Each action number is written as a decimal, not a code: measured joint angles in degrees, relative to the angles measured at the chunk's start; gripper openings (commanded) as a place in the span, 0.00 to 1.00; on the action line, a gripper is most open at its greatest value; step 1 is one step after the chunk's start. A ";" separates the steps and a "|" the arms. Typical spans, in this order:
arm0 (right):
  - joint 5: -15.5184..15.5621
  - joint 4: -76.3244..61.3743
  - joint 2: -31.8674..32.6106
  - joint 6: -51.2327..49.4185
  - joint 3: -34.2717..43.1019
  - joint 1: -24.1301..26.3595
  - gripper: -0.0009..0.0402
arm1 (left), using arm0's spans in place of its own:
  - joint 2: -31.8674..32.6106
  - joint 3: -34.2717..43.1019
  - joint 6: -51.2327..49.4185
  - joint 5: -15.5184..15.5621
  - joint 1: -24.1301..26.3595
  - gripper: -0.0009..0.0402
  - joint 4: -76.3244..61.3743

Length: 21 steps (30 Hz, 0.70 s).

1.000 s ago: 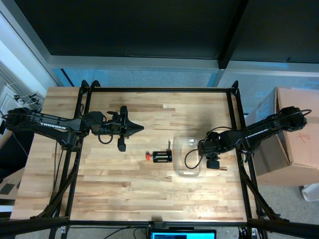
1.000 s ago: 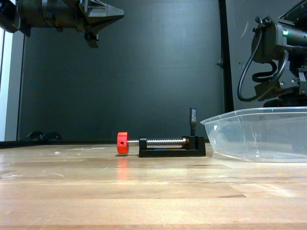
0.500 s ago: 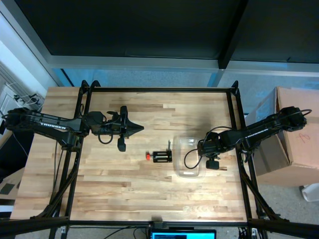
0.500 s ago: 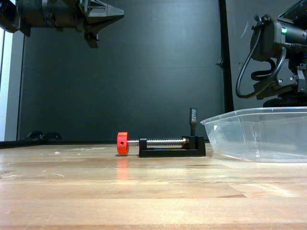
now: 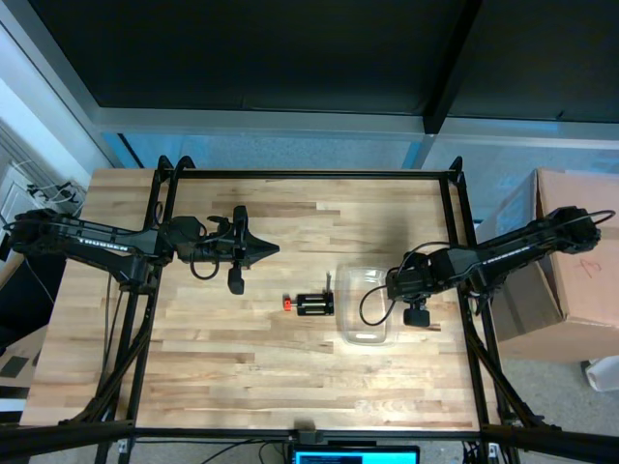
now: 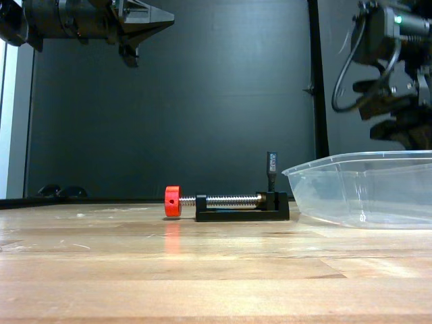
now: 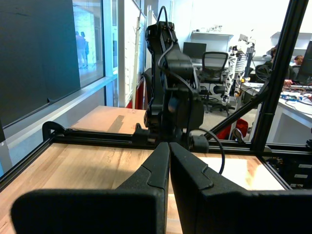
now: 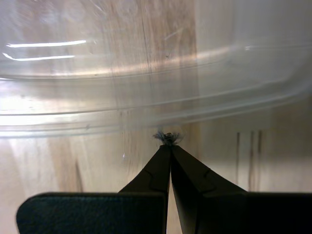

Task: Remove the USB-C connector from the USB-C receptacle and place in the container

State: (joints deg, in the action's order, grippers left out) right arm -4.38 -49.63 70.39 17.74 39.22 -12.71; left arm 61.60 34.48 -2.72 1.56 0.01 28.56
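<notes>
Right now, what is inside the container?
Nothing visible in the container; the right gripper, shut, hangs over its right rim, covering that edge. The USB-C connector stands in its receptacle outside. Left gripper, shut, is high at left.

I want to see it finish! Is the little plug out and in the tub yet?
Nothing looks done yet. The USB-C connector stands upright in its receptacle on the black clamp, beside the container. Nothing is in hand: the right gripper is shut above the container, the left gripper shut, high up at the left. Left to do: pull the connector out, drop it in.
</notes>
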 measured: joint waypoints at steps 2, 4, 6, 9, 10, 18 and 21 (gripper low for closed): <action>-0.02 -3.28 -0.44 0.59 2.36 0.00 0.02 | -0.02 0.00 0.00 0.02 0.00 0.02 0.00; -0.02 -6.73 -0.61 1.11 5.53 -0.02 0.02 | -0.02 0.00 0.02 0.00 0.00 0.02 0.00; -0.02 -10.12 -0.63 1.27 8.94 -0.02 0.02 | -0.02 0.02 0.02 0.00 0.00 0.02 0.00; -0.07 -13.92 -0.61 1.31 13.90 -0.02 0.02 | 0.00 0.00 0.02 0.02 0.00 0.02 0.00; -0.07 -14.58 -0.61 1.31 15.37 -0.02 0.02 | -0.02 0.00 0.00 0.00 0.00 0.02 0.00; -0.07 -17.92 3.28 1.46 23.63 -0.02 0.02 | 0.00 0.00 0.00 0.02 0.00 0.02 0.00; -0.07 -18.08 3.85 2.16 22.47 -0.02 0.05 | 0.00 0.00 0.02 0.00 0.00 0.02 0.00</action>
State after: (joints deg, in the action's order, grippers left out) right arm -4.45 -67.70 74.24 19.90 61.69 -12.73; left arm 61.60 34.48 -2.70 1.56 0.01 28.56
